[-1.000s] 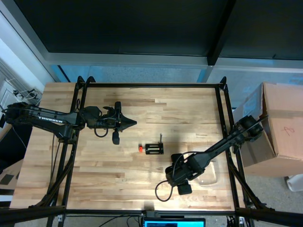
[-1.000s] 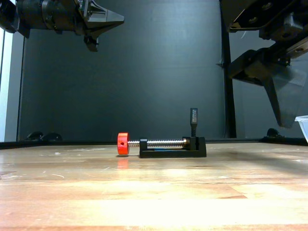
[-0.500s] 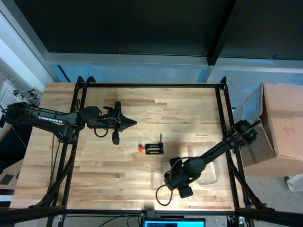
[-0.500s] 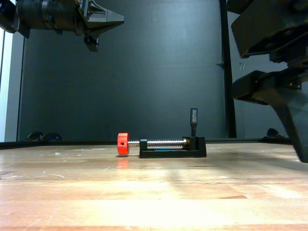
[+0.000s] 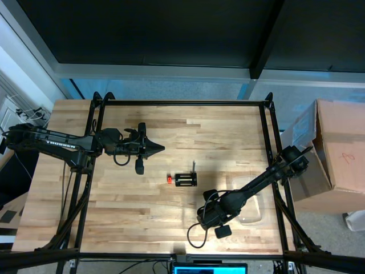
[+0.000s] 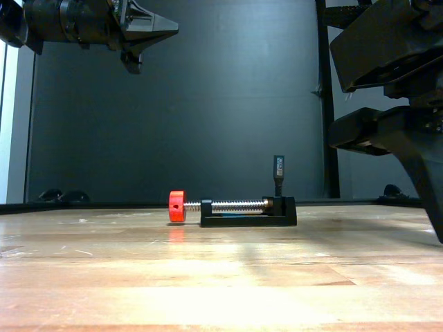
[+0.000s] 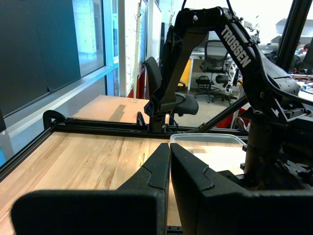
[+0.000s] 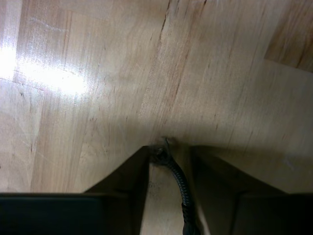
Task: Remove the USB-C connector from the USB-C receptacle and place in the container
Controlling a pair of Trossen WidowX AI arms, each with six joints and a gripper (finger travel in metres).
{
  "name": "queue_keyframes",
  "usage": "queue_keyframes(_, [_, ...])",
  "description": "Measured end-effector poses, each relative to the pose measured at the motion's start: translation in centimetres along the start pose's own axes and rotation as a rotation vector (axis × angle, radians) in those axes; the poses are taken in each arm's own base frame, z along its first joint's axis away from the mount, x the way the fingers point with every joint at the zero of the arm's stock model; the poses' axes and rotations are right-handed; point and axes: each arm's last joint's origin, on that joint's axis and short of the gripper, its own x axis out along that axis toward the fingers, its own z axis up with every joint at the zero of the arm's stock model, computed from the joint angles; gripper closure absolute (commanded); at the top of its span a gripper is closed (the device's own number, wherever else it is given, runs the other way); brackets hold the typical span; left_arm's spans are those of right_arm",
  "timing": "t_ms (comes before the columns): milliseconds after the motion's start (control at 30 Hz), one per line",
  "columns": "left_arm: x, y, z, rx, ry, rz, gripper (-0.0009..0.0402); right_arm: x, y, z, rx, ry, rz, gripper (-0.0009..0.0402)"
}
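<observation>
A small black clamp is sitting in the middle of the tabletop. Its screw is running left to right, with a red knob at the left end. The connector is standing at the clamp's right end, seated in the receptacle that the clamp is holding. Its long axis is pointing straight up from the wood, with the wider head on top. Both grippers are keeping well apart from it.

The left gripper is hanging high over the far-left part of the tabletop and pointing right toward the middle. Its fingers are pressing together along a closed seam.

The right gripper is hovering low over the near side, to the near right of the clamp, and tilting down at the wood. Its fingers are standing slightly spread, and bare tabletop is showing through the gap. A black braided cord is running along that gap; whether it is touching either finger cannot be told.

The right arm is reaching in from the right edge and crossing over part of the clear container. The container is sitting on the near-right tabletop, just beside the right gripper and well apart from the clamp.

A black metal frame is bordering the tabletop. A cardboard box is standing beyond its right edge.
</observation>
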Motion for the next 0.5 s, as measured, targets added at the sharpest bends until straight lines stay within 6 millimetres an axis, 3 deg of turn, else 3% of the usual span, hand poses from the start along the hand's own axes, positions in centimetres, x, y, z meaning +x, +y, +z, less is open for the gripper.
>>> queue_keyframes(167, [0.00, 0.00, -0.02, 0.000, 0.001, 0.000, 0.0393, 0.02, -0.02, -0.02, 0.000, 0.001, 0.000, 0.0397])
queue_keyframes(500, [0.00, 0.00, 0.00, 0.000, 0.000, 0.000, 0.0393, -0.36, -0.06, -0.09, 0.002, 0.001, 0.000, 0.0392])
